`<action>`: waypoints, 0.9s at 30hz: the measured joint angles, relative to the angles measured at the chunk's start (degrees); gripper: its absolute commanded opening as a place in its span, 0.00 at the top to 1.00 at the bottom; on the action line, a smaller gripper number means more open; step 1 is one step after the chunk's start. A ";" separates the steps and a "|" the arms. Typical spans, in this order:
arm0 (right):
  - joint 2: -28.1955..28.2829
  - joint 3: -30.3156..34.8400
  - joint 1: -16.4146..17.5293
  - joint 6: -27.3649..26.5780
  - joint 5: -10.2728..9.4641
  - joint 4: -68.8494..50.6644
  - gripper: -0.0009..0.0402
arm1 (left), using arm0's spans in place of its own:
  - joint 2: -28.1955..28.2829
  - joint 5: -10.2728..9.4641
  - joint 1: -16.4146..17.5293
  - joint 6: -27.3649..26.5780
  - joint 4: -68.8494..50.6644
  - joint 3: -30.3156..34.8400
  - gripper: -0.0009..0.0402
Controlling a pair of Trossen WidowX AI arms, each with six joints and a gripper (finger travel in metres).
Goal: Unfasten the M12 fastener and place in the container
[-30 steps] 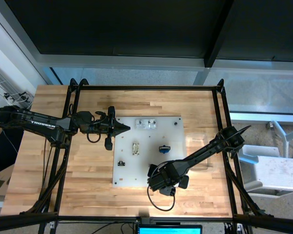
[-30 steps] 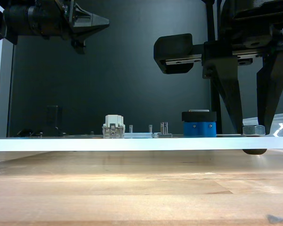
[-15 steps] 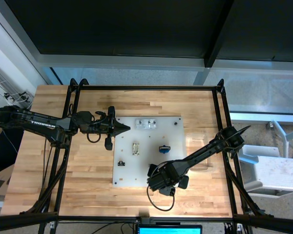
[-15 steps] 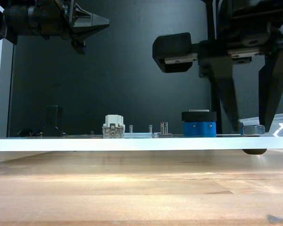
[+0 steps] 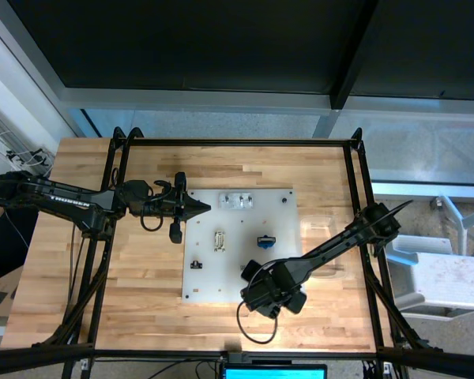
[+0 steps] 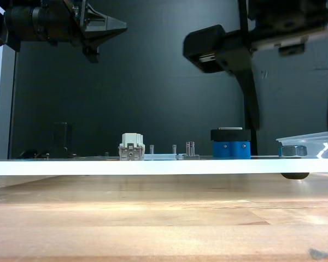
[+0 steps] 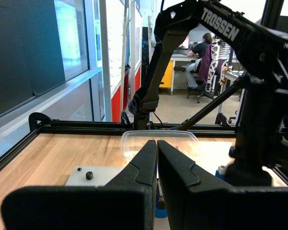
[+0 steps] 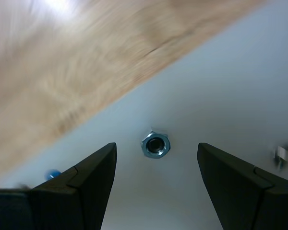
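The silver nut (image 8: 156, 144) sits on its stud on the white board (image 5: 221, 268), low against the board, with the stud's black end showing in its hole. In the low view the nut (image 6: 293, 150) stands in front of the clear container (image 6: 317, 143). The high view shows the container (image 5: 325, 246) right of the board with nothing in it. My right gripper (image 6: 294, 131) hangs open above the nut, its fingers (image 8: 86, 177) wide on either side and apart from it. Its body (image 5: 270, 290) hides the nut from above. My left gripper (image 5: 205, 208) is shut, high over the board's far left.
On the board stand a blue block (image 6: 230, 143), a white connector (image 6: 131, 147) and small silver posts (image 6: 190, 148). A black frame (image 5: 237, 143) rings the wooden table. The left gripper's pointed tip (image 6: 123, 24) hangs well above the board.
The right gripper has lifted off the nut and spread its fingers wider, shifting slightly toward the near edge. The nut stays where it was. The left arm has not moved.
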 measured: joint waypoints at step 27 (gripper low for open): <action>-4.17 -8.59 1.60 53.07 -4.46 9.42 0.98 | 0.00 0.00 0.00 -0.02 0.00 0.00 0.98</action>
